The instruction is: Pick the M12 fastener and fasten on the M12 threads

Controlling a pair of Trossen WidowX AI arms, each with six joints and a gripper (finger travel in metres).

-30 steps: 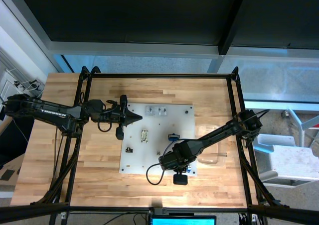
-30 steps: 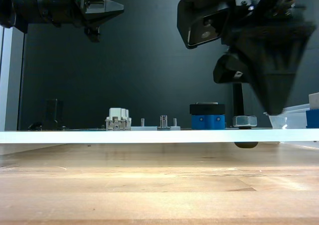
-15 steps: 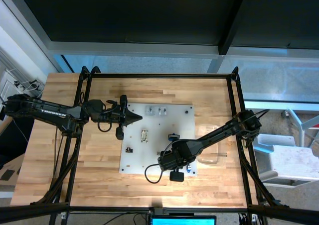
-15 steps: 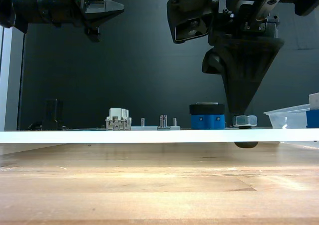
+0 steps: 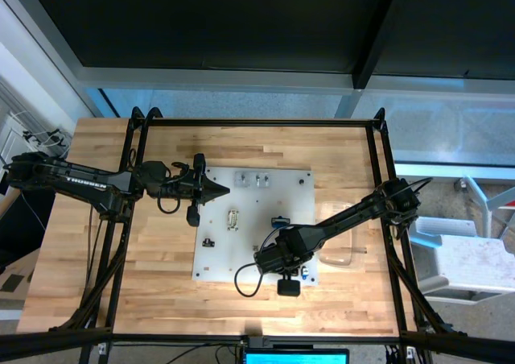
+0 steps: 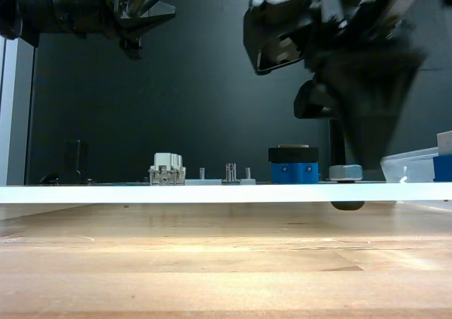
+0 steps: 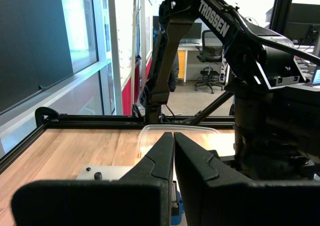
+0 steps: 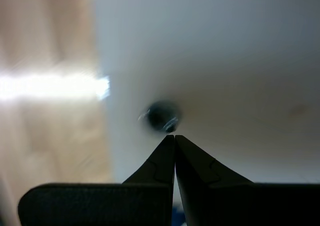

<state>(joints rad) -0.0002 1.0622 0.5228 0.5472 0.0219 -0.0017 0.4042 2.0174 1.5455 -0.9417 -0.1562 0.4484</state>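
Now: right gripper (image 8: pixel 174 138), fingers pressed together and holding nothing, tip just beside the nut (image 6: pixel 346 171) at lower right of the low view. I judge the nut rests on its stud, which I cannot see. Risk: a sideways nudge tilts it and jams the thread. Left gripper (image 5: pixel 224 190), likewise pressed together, hangs over the board's (image 5: pixel 211 261) upper left.

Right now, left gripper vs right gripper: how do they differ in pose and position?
Pose: the left gripper lies level, pointing inward over the white board; the right gripper points down at it.
Position: the left gripper hangs high by the board's far left edge; the right gripper hovers just over the silver nut near its near right edge.
Shared: both shut, holding nothing.
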